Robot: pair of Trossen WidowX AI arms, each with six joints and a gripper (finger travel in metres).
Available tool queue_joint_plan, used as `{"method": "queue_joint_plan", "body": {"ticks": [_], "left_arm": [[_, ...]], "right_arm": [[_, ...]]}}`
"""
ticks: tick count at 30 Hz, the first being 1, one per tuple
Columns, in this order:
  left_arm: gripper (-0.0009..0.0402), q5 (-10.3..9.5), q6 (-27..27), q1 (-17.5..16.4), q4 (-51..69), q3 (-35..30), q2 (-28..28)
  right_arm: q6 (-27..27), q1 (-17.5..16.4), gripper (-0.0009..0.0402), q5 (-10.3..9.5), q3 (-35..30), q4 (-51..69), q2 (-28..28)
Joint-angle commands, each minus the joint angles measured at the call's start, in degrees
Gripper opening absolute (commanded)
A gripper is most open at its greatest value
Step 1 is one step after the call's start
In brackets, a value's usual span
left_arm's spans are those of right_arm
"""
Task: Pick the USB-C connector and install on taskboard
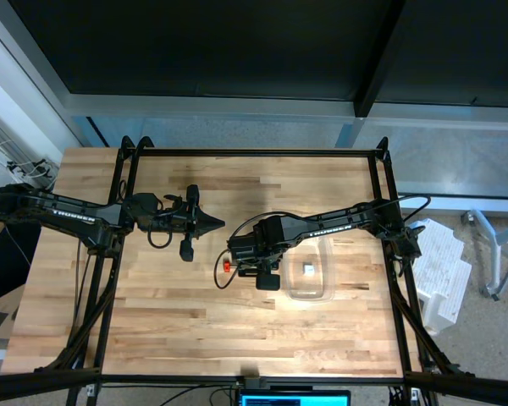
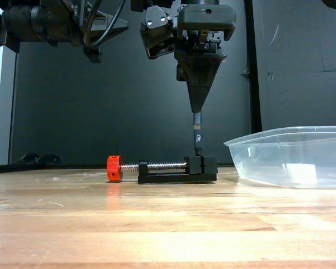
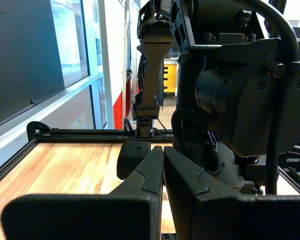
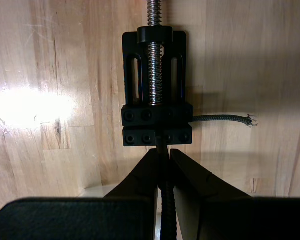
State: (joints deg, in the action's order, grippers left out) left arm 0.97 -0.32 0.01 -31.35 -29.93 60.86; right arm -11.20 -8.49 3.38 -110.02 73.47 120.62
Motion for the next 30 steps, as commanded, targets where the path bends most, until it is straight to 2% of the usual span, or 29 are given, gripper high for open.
{"method": "queue_joint_plan", "body": {"ticks": [1, 17, 30], "left_arm": [[0.0, 0.02, 0.0, 0.0, -0.02, -0.02, 0.0], [0.0, 0.0, 0.0, 0.0, -0.02, -0.02, 0.0], [0.0, 0.0, 0.0, 0.0, -0.02, -0.02, 0.0]], "right_arm": [[0.02, 0.0, 0.0, 0.0, 0.31, -0.02, 0.02], [0.2, 0.02, 0.0, 0.0, 1.29, -1.16, 0.02], [0.35, 0.22, 0.0, -0.44, 4.9, -4.61, 0.02]]}}
